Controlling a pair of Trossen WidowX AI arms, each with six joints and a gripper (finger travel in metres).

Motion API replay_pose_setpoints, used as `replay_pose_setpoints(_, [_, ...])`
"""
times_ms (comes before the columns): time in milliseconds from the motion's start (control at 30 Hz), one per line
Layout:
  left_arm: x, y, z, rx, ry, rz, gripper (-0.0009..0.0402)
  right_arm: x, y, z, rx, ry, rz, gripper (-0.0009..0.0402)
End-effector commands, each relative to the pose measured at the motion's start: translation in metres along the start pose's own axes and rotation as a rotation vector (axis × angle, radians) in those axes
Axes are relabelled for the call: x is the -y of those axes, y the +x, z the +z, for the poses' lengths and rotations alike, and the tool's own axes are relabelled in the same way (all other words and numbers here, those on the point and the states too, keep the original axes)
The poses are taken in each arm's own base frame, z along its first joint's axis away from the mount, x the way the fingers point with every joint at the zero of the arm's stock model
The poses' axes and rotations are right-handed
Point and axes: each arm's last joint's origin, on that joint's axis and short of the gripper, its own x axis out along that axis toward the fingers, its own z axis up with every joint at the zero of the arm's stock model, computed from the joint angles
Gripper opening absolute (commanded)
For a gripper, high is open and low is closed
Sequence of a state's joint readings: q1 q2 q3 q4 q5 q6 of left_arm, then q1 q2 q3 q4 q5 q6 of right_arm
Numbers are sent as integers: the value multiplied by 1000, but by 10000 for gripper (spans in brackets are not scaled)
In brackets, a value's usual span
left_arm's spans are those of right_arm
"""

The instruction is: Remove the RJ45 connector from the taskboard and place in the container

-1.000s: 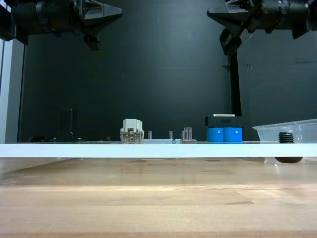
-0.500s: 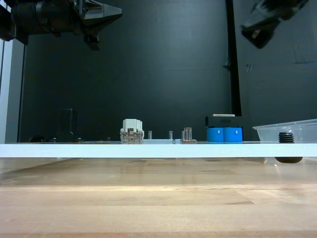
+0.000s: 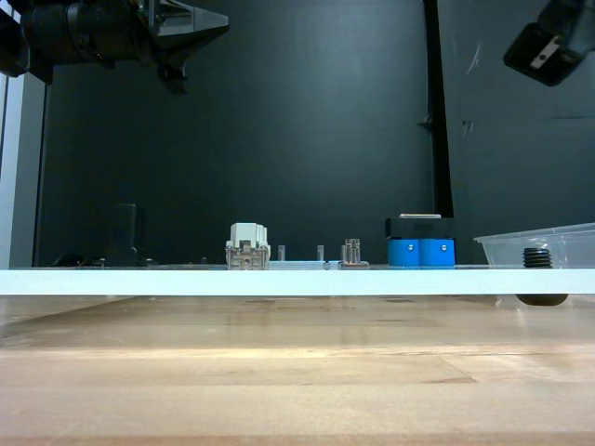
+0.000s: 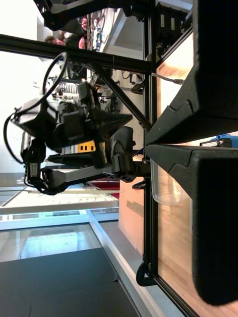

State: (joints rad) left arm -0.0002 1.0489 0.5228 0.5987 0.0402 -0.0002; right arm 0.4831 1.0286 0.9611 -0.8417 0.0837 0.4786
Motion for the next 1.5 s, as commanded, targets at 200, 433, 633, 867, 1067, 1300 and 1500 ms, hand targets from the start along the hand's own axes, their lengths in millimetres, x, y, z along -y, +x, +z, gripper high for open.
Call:
replay_pose_setpoints(200, [0, 0, 0, 0, 0, 0, 0, -30, 11, -4, -159, -37, 4, 0])
replay_pose_setpoints(433, [0, 0, 0, 0, 0, 0, 0, -51, 8, 9, -318, -68, 43, 0])
replay_pose_setpoints(633, [0, 0, 0, 0, 0, 0, 0, -62, 11, 21, -353, -104, 25, 0])
replay_pose_setpoints(867, [0, 0, 0, 0, 0, 0, 0, -66, 21, 23, -363, -108, 9, 0])
replay_pose_setpoints(1067, [0, 0, 0, 0, 0, 0, 0, -66, 30, 23, -350, -96, -65, 1])
replay_pose_setpoints(1300, [0, 0, 0, 0, 0, 0, 0, -69, 45, 23, -380, -90, -105, 72])
replay_pose_setpoints(1500, [0, 0, 0, 0, 0, 0, 0, -73, 60, 24, -379, -93, -112, 163])
